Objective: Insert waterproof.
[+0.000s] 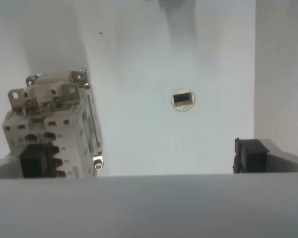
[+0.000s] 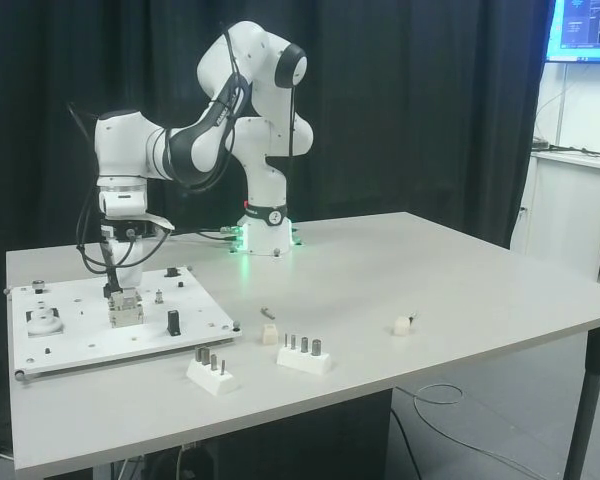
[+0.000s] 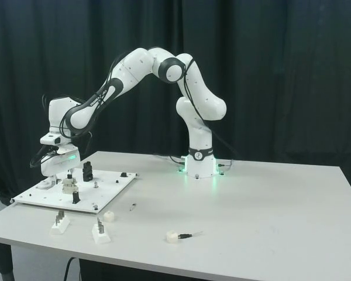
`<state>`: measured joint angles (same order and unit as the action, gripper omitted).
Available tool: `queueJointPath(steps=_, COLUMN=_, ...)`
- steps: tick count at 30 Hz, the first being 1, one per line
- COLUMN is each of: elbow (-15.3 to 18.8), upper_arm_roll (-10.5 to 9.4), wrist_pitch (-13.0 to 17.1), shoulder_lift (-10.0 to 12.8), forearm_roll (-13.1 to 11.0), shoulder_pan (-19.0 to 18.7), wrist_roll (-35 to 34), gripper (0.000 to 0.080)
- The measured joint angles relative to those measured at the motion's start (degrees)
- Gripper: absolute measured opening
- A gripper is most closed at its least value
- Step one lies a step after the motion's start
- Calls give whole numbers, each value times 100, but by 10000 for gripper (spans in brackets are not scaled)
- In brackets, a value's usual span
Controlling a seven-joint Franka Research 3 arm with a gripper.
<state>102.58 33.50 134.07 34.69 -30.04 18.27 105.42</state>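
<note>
A: Gripper (image 2: pixel 117 290) is seen low over the white board (image 2: pixel 195 325), approx. above the connector block (image 2: pixel 125 308).

B: Fingers (image 1: pixel 37 159) are held apart in the wrist view; one pad is touching the block's side, the other is well clear. Nothing is clamped.

A: Where's the waterproof part located?

B: Presumably the grey block (image 1: pixel 49 126) w/ screw lugs is meant, seated on the board. Can't be told for certain.

A: So the step in hand is judged as the approach to grasp.

B: Agreed. The block should be centred btwn the fingers before closing, else it gets shoved sideways. The small dark slot (image 1: pixel 182 99) nearby is left untouched.

A: Squeeze to be applied on the flat sides, not the lugs.
</note>
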Motion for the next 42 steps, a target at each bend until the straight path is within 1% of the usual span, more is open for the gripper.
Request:
queueJointPath(steps=31, elbow=0, upper_arm_roll=-8, wrist_pitch=-2, shoulder_lift=2, forearm_roll=-13, shoulder_pan=0, wrist_roll=-9, gripper=800)
queueJointPath(steps=37, elbow=5, upper_arm_roll=-58, wrist_pitch=-22, shoulder_lift=44, forearm_roll=-159, shoulder_pan=0, wrist_roll=-9, gripper=800)
queueJointPath(steps=42, elbow=-9, upper_arm_roll=-74, wrist_pitch=-15, shoulder_lift=57, forearm_roll=-160, shoulder_pan=-7, wrist_roll=-9, gripper=800)
